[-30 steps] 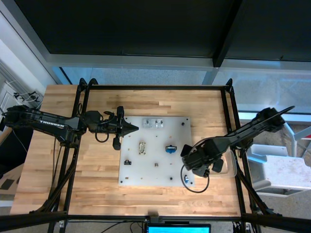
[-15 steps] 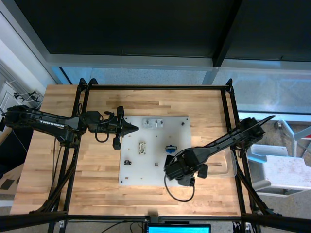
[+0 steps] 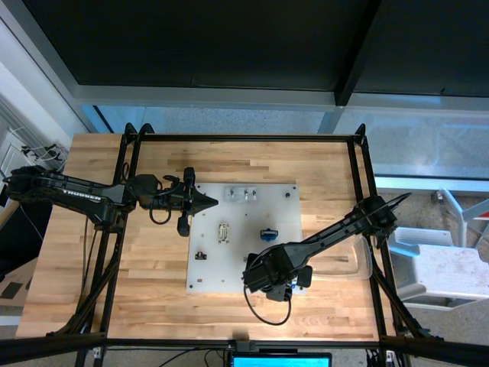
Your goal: Pick the M12 fastener and fasten on the M12 threads
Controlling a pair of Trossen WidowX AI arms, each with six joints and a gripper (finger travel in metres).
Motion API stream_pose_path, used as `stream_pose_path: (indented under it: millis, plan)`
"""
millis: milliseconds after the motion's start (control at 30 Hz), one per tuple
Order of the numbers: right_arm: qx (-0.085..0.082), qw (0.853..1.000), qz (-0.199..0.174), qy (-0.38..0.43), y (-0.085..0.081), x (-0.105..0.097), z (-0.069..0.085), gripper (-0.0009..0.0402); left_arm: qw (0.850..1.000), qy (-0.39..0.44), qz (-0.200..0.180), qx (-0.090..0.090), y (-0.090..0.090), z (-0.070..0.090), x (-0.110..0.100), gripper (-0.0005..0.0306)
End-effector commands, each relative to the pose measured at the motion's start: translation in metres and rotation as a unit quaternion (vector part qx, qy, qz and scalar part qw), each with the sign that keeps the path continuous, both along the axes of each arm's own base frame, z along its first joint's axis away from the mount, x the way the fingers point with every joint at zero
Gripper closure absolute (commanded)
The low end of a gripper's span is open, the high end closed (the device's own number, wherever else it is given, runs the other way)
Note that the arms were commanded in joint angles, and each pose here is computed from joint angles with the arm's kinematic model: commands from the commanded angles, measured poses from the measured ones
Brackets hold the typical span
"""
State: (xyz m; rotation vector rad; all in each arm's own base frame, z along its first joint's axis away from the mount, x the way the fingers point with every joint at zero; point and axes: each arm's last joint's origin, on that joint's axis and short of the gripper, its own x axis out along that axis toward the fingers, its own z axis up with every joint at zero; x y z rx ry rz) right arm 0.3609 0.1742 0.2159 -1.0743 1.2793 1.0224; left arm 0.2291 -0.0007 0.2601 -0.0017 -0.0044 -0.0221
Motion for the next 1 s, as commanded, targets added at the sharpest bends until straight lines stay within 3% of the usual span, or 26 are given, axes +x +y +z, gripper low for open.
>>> stream_pose_path:
  millis: [33, 667, 1000]
  plan:
    - [0.002, 1.000, 0.000, -0.005, 0.002, 0.004, -0.005, 0.0370, 1.000, 0.000, 0.000, 0.000, 0.000, 0.000, 0.000, 0.0300]
    - [0.004, 1.000, 0.004, -0.009, 0.011, 0.014, -0.026, 0.0370, 1.000, 0.000, 0.000, 0.000, 0.000, 0.000, 0.000, 0.0300]
    - [0.005, 1.000, 0.005, -0.011, 0.013, 0.015, -0.030, 0.0370, 1.000, 0.000, 0.000, 0.000, 0.000, 0.000, 0.000, 0.0300]
